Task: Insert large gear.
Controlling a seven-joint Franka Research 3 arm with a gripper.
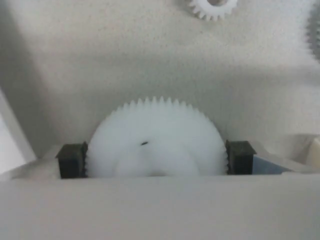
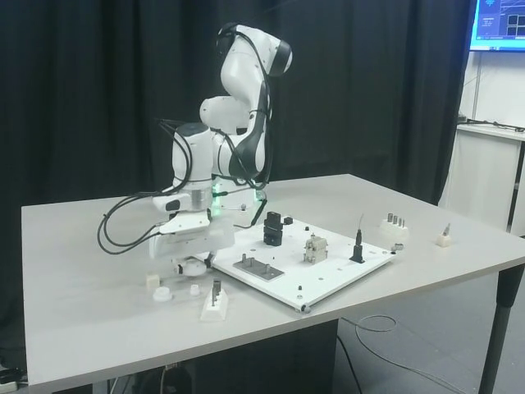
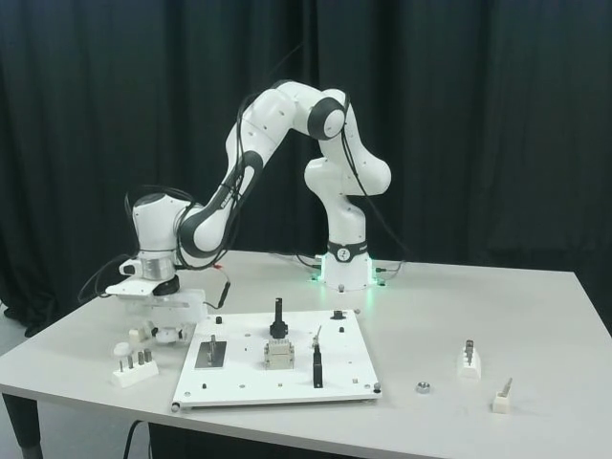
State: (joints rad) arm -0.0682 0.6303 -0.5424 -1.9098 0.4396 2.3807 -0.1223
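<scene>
The large gear (image 1: 156, 140) is white, with fine teeth around its rim and a small dark mark near its middle. My gripper (image 1: 156, 159) is shut on it, one black fingertip (image 1: 72, 160) on each side of the rim. In the first room view the gripper (image 2: 190, 264) hangs low over the grey table, just left of the white assembly board (image 2: 328, 275). The second room view shows the gripper (image 3: 170, 332) beside the board's (image 3: 287, 382) left edge. Whether the gear touches the table I cannot tell.
A smaller white gear (image 1: 214, 7) lies on the table ahead, another toothed part (image 1: 315, 30) beside it. Small white parts (image 2: 162, 293) and a peg holder (image 2: 215, 305) sit near the gripper. The board carries a black block (image 2: 272, 230), a plate with pegs (image 2: 256, 267) and a post (image 2: 358, 246).
</scene>
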